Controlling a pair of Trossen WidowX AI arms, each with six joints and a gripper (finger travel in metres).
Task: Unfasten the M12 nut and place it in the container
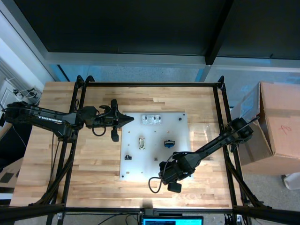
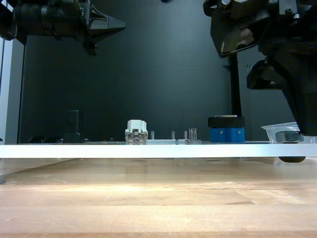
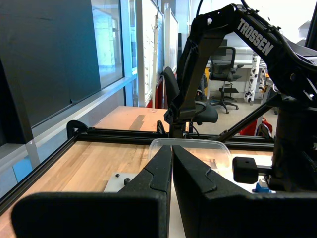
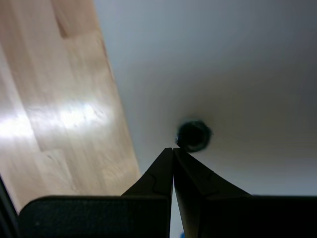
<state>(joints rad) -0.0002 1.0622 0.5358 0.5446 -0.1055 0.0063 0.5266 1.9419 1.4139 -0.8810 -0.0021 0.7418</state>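
Nut [image 4: 193,135] looks tiny, stiff and slick, probably on its stud, so grip the flats; right pincer [image 4: 173,148] closed empty beside it, left pincer [image 3: 172,147] closed above board's [image 1: 136,168] far-left edge.

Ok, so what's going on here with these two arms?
The right gripper is down at the near right edge of the white board, fingers shut on nothing. The M12 nut lies just beyond its tips, not held; it looks to be on its stud, though I cannot tell for sure. The left gripper hangs high over the board's far left side, shut and holding nothing. The clear container stands by the board's right side.
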